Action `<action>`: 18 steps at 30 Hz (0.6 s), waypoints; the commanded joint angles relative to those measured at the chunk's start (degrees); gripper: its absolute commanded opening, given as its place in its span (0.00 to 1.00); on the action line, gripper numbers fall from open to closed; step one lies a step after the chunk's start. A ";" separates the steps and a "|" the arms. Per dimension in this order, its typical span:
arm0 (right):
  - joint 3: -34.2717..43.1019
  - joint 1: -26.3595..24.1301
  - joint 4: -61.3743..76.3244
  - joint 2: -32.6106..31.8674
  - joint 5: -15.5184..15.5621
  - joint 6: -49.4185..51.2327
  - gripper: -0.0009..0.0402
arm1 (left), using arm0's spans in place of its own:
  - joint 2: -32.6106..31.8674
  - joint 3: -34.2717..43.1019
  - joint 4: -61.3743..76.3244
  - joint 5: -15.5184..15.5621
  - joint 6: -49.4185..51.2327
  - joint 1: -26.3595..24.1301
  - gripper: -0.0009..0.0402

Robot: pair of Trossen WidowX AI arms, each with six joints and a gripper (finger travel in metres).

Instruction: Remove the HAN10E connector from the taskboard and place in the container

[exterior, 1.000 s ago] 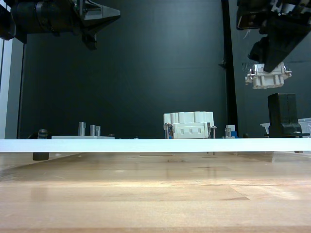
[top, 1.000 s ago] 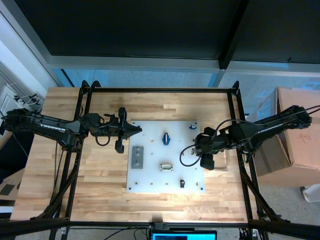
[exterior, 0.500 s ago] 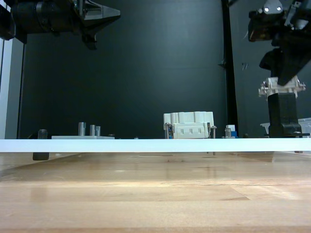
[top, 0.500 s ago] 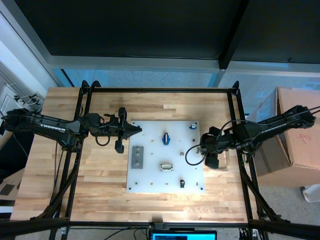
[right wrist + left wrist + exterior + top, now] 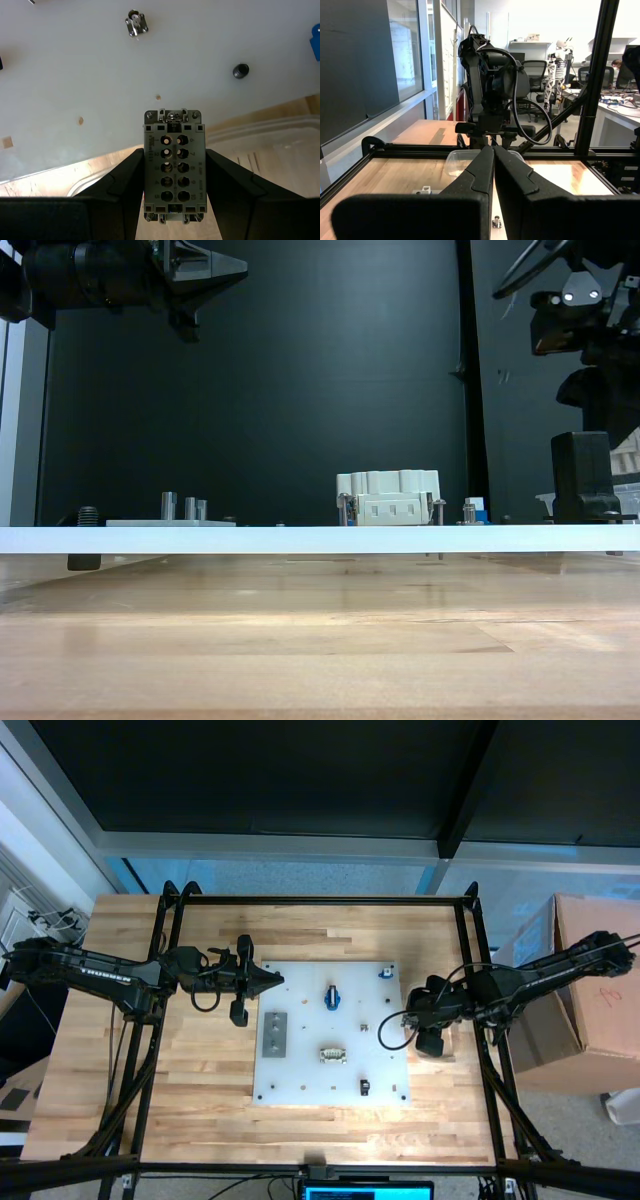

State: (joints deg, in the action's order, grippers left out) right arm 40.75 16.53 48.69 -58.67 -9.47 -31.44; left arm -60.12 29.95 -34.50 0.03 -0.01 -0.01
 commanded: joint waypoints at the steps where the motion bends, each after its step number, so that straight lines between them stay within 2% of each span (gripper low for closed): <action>1: -1.38 0.02 0.42 1.92 0.00 -1.16 0.06 | 0.00 0.00 -0.02 0.00 0.00 0.00 0.02; 11: -5.73 0.02 0.81 7.28 0.00 -2.69 0.06 | 0.00 0.00 -0.02 0.00 0.00 0.00 0.02; 18: -6.56 0.07 2.05 8.44 -0.04 -2.64 0.06 | 0.00 0.00 -0.02 0.00 0.00 0.02 0.02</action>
